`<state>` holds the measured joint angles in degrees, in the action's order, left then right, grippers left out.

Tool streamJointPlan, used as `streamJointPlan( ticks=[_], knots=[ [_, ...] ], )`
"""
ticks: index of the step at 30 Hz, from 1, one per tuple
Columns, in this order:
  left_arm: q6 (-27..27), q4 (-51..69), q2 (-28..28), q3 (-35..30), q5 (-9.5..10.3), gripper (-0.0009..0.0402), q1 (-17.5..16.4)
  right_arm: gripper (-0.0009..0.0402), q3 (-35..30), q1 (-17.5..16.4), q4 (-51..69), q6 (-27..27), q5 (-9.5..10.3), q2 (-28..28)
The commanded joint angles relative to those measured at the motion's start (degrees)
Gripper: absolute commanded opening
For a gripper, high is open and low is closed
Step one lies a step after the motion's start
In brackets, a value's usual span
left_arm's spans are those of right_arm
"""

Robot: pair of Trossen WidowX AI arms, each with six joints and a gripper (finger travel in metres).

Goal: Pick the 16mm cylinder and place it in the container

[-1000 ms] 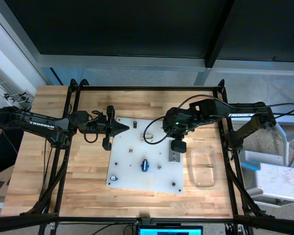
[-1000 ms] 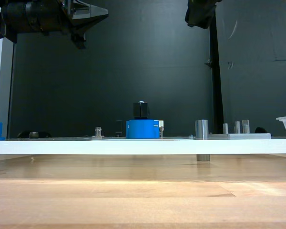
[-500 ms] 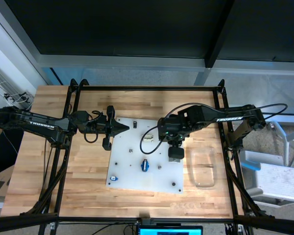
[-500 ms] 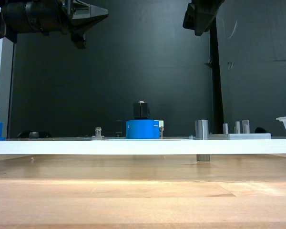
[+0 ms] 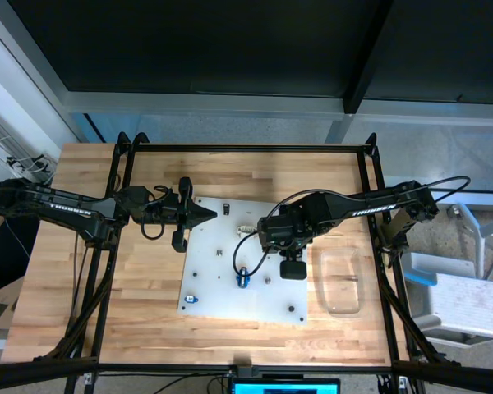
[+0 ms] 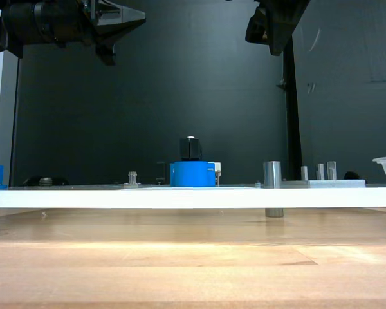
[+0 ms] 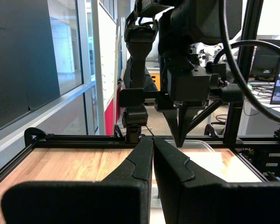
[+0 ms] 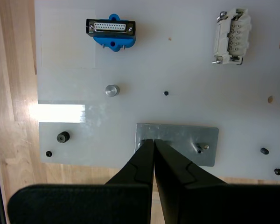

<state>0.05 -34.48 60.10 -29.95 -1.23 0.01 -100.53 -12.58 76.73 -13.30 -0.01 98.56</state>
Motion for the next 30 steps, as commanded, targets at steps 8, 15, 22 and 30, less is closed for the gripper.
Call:
streamJointPlan(
  ticks=[8,15,22,30],
  knots=[
    [0.0,0.0,0.0,0.0,0.0,0.0,0.0,0.0027,0.0,-2.8,-1.4,-1.2,-0.52,3.6],
    [0.0,0.0,0.0,0.0,0.0,0.0,0.0,0.0064,0.0,-3.9,-3.2,-2.4,-0.55,6.1],
    [0.0,0.0,0.0,0.0,0.0,0.0,0.0,0.0092,0.1,-4.8,-5.5,-2.3,-2.14,7.9],
    [0.0,0.0,0.0,0.0,0.0,0.0,0.0,0.0155,0.1,-5.6,-7.2,-2.5,-2.14,10.8]
  ],
)
